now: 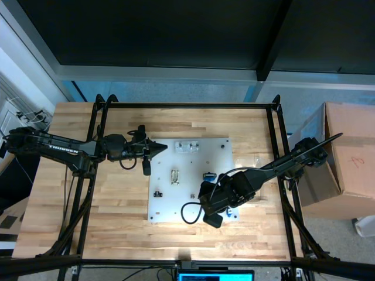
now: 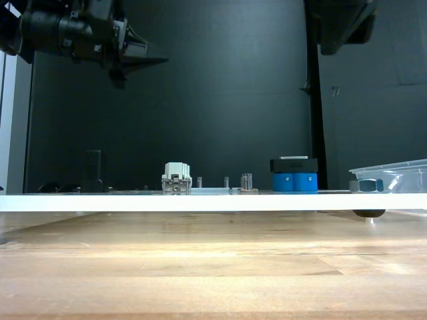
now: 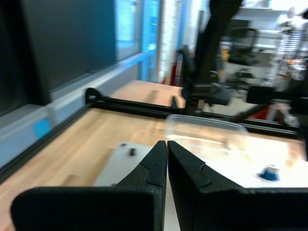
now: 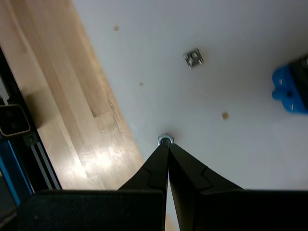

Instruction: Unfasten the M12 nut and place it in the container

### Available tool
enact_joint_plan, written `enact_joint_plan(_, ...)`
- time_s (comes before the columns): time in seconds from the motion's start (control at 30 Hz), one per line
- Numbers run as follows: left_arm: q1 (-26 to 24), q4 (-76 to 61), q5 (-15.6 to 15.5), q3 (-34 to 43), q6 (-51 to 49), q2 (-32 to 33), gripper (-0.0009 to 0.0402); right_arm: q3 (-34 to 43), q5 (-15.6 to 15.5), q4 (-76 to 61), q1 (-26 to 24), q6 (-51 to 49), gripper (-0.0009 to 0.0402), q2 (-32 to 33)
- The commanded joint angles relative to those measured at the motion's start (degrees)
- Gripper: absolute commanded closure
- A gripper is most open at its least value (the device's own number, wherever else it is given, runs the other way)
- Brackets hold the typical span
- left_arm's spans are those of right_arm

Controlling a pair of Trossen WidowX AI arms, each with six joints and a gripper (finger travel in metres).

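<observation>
We see the small silver nut (image 2: 365, 185) sitting low on its stud at the near right edge of the white board (image 1: 167, 202), outside the clear container (image 1: 248, 161). The right gripper (image 4: 168, 144) hangs directly above it, fingers pressed together, holding nothing. The left gripper (image 3: 167, 142), likewise closed and empty, hovers high over the board's far left. We judge that descending unopened would jam the fingertips onto the nut, and a shallow grip could slip while turning.

The left gripper (image 1: 159, 147) is hovering over the board's (image 1: 176, 205) far left corner, the right gripper (image 4: 168, 147) just above the nut (image 4: 165, 140) at its near right.
</observation>
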Motion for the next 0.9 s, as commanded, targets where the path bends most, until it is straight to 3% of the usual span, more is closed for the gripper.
enact_joint_plan(0.03,0.0,0.04,3.67,0.04,0.24,-0.02,0.0393,-0.24,-0.13,-2.12,0.04,4.0,0.0394,0.0)
enact_joint_plan(0.23,0.0,0.28,6.58,0.02,0.22,-0.02,0.0393,-0.24,-0.96,-2.95,0.13,5.88,0.0393,0.0)
enact_joint_plan(0.63,0.0,-0.22,6.54,0.02,0.24,-0.02,0.0393,-2.78,-0.96,-1.46,0.09,9.18,0.0393,0.0)
enact_joint_plan(0.8,0.0,-0.2,6.54,0.04,0.24,-0.02,0.0393,-6.47,-3.96,0.39,0.11,10.86,0.0394,0.0)
enact_joint_plan(0.9,0.0,-0.26,6.54,0.04,0.22,-0.02,0.0393,-9.16,-3.96,3.3,0.11,11.23,0.0393,0.0)
